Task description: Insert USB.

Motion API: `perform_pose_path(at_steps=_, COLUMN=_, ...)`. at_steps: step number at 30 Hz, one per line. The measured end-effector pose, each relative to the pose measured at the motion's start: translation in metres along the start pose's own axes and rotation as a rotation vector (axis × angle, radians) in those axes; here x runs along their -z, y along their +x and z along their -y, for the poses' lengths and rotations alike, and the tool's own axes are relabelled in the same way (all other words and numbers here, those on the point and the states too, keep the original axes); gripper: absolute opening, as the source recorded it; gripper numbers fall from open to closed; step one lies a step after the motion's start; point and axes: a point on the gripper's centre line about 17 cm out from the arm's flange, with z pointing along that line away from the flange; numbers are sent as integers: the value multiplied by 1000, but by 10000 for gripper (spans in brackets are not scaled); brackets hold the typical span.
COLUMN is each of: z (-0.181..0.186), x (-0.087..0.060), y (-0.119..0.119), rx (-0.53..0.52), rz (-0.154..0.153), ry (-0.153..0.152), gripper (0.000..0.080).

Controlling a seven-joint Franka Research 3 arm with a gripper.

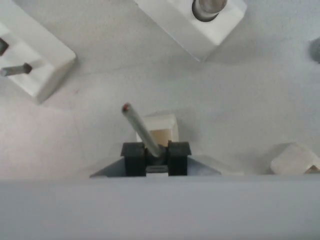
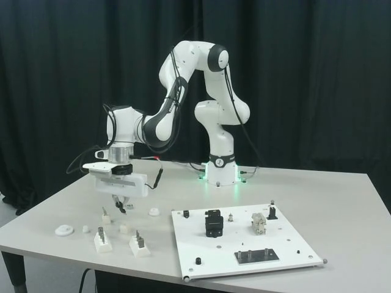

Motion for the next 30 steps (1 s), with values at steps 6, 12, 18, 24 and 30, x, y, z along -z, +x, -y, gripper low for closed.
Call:
perform_pose_path(at_steps=6, z=0, x=0, y=0, rx=-1, rz=-1, ry=0, gripper=91)
perform_pose_path(at_steps=12, z=2, x=3, y=2, rx=-18, rz=-5, ry=1, gripper=91)
perform_pose_path(at_steps=18, z=7, x=8, y=3, rx=-37, rz=-14, ry=5, gripper=91)
perform_pose_path(at_steps=24, z=16, x=14, y=2, rx=-57, rz=-35, ry=7, gripper=91)
perform_pose_path(at_steps=30, z=27, x=21, y=-2, rx=-69, rz=-61, ry=10, gripper=91)
